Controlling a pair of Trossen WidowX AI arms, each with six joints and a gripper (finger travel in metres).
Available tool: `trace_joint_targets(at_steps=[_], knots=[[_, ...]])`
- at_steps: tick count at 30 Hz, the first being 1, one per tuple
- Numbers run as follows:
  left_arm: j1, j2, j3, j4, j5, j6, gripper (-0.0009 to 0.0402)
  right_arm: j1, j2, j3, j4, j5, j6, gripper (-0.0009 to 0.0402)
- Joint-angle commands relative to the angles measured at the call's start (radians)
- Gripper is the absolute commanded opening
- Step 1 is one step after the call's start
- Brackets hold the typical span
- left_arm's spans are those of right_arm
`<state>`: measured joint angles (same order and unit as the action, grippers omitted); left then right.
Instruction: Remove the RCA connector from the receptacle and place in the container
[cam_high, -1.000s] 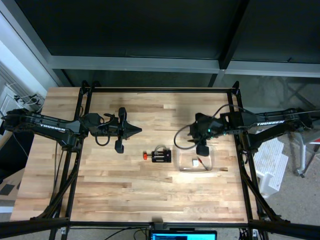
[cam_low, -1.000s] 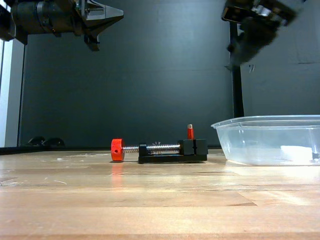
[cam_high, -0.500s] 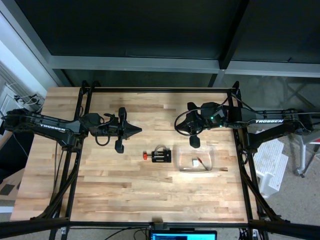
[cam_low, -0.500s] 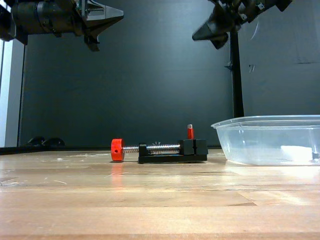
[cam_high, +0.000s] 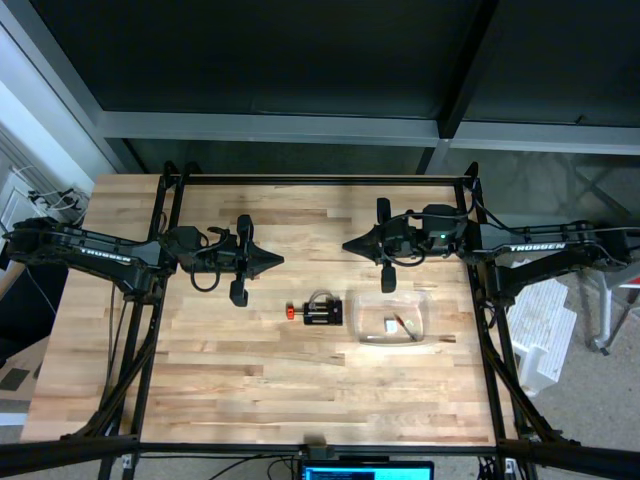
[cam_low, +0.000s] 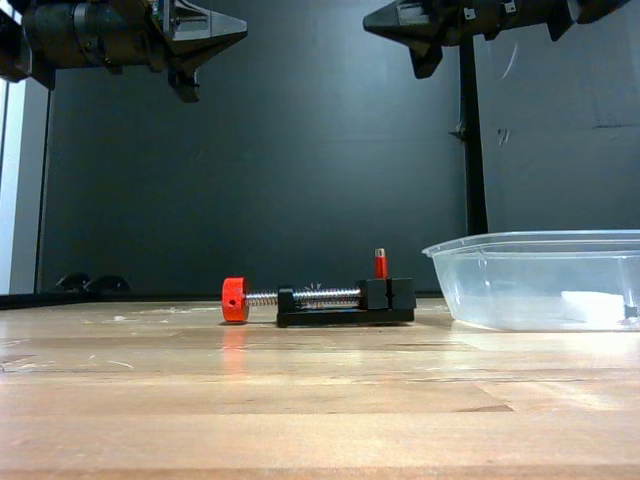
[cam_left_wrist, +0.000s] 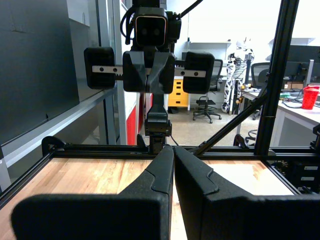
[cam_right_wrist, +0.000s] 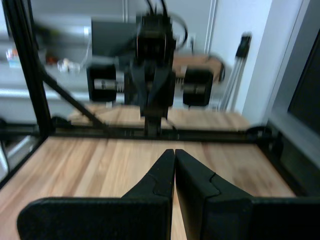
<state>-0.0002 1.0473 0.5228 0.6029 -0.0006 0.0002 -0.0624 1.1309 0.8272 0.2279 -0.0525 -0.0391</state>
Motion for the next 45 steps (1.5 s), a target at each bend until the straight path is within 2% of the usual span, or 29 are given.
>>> trace_joint_targets(at_steps=[1,7,9,10,45], knots=[[0.0,0.0,0.0,0.0,0.0,0.0,0.0,0.002,-0.008,-0.044,0.098,0.009,0.006,0.0],[0.0,0.0,0.0,0.0,0.0,0.0,0.0,0.004,-0.019,-0.099,0.177,0.001,0.009,0.0],[0.0,0.0,0.0,0.0,0.0,0.0,0.0,0.005,-0.019,-0.114,0.21,-0.027,0.01,0.0],[0.0,0.0,0.0,0.0,0.0,0.0,0.0,0.006,-0.019,-0.119,0.221,-0.031,0.016,0.0],[0.0,0.0,0.0,0.0,0.0,0.0,0.0,0.008,-0.043,-0.201,0.237,-0.027,0.061,0.0]])
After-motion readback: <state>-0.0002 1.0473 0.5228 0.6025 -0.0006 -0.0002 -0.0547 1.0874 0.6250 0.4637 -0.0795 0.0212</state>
